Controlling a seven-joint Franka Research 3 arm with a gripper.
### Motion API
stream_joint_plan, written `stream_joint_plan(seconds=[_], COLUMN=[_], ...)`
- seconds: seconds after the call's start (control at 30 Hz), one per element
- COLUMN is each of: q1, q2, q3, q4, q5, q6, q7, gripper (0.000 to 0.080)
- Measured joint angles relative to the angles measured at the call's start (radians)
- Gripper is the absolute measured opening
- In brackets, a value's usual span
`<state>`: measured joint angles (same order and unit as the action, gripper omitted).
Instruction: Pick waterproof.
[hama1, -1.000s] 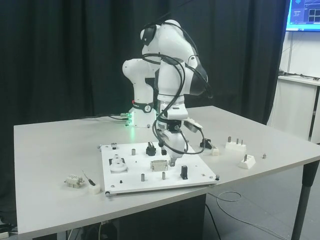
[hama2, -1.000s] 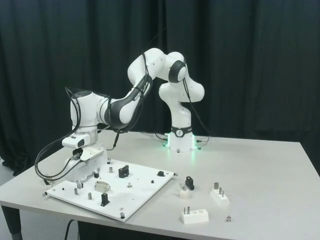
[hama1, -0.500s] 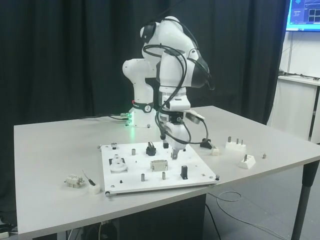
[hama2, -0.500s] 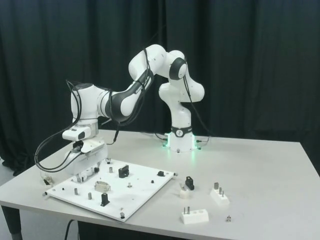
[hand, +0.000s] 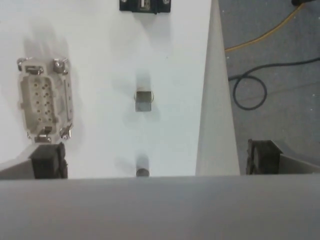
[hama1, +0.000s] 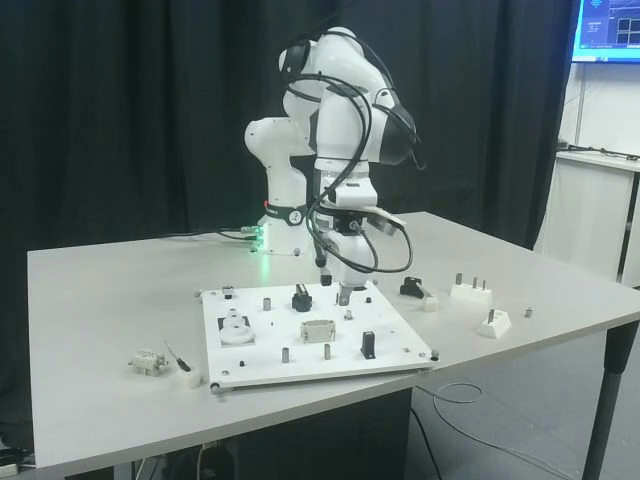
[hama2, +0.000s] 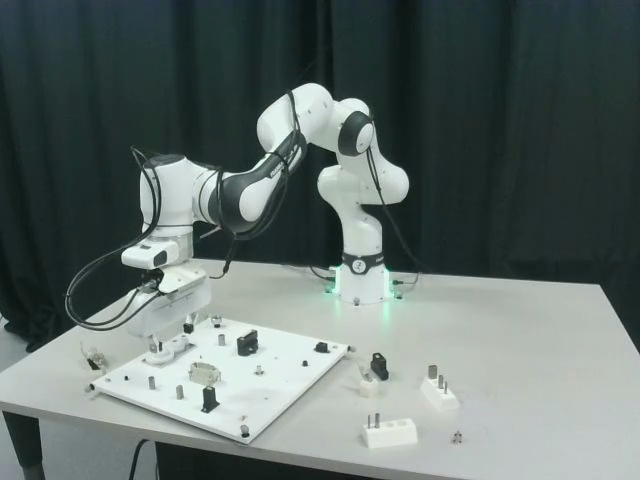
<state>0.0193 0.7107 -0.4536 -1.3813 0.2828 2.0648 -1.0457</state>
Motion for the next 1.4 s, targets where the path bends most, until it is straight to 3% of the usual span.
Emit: stream_joint_plan(seconds=[0.6,1.1,1.4], q1=[-0.003,-0.045,-0.088], q2=[-0.001,-0.001,0.000], q3=[-0.039,-0.051,-0.050], q4=[0.021,0.031,0.053], q5=[-0.029,-0.121,-0.139], q6=[-0.013,-0.030,-0.042], q7=[0.028,0.118,0.142], gripper=[0.0800,0.0800,0.0800])
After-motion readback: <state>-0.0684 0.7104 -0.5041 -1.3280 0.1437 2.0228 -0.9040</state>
